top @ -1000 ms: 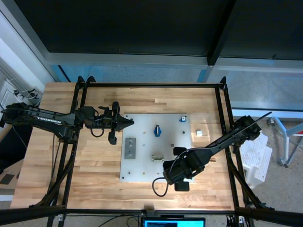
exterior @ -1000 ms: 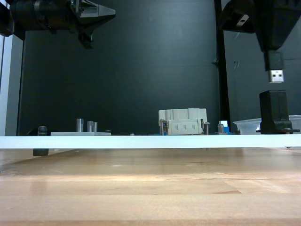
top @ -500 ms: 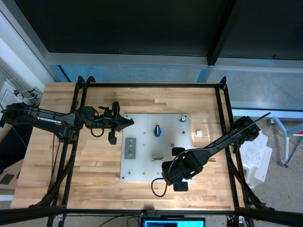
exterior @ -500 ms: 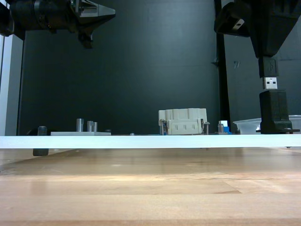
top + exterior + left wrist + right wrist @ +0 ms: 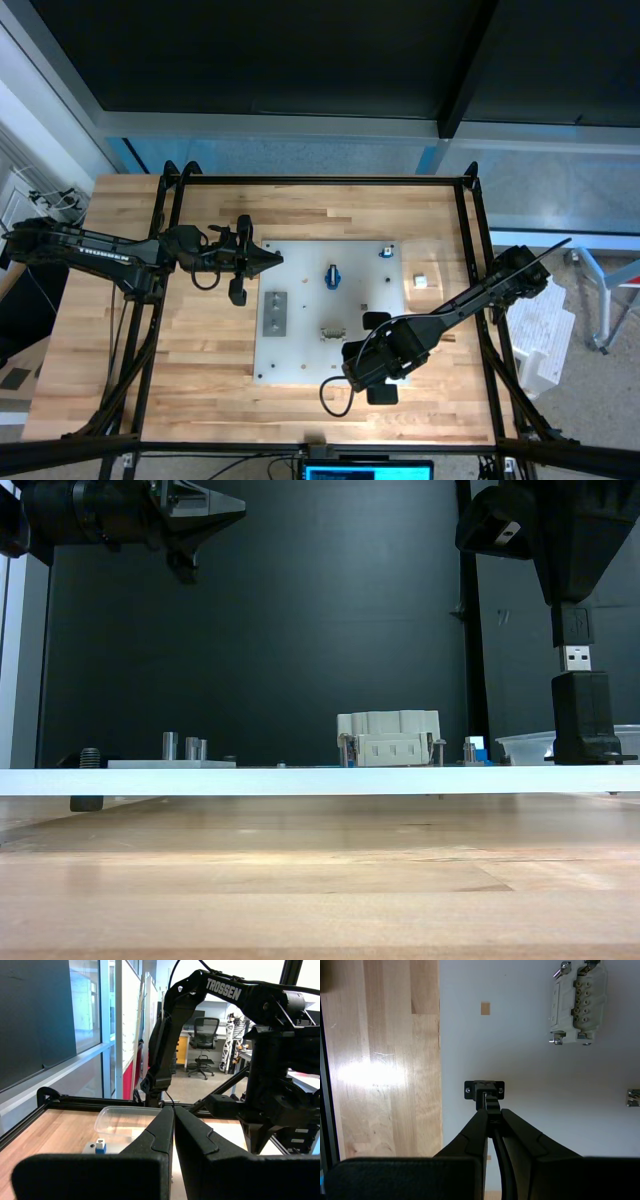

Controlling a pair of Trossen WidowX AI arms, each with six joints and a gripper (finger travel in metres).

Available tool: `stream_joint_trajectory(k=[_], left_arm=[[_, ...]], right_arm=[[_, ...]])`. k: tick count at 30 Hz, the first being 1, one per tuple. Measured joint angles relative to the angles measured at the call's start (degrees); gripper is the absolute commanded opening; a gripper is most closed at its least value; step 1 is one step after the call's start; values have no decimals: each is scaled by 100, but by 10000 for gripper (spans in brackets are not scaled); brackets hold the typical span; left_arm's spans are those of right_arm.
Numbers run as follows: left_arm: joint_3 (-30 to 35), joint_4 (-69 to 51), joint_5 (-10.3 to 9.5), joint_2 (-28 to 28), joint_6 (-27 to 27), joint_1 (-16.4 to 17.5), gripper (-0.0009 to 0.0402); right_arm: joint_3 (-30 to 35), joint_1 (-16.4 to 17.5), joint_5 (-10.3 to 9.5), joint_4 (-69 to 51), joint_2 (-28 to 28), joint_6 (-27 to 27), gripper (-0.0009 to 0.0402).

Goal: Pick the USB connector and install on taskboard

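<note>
Right gripper (image 5: 570, 610) first: clenched on the USB connector (image 5: 572, 640), metal tongue pointing straight down, poised right at the mouth of the black socket (image 5: 585, 715) directly beneath it on the taskboard (image 5: 300, 780). Looks lined up from the wrist view, but tight. With any sideways offset or tilt, likely catches on the socket rim, jams, or twists in the grip under a downward push. Might also get dragged askew by the trailing cable (image 5: 333, 395). Left gripper (image 5: 268, 258): closed on nothing, parked high, well apart, no threat.
</note>
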Motion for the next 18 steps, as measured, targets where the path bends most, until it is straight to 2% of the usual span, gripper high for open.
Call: stream_joint_trajectory(k=[18], left_arm=[[0,0,-2,0,0,0,0]], right_arm=[[-48,-2,-20,68,-2,0,0]])
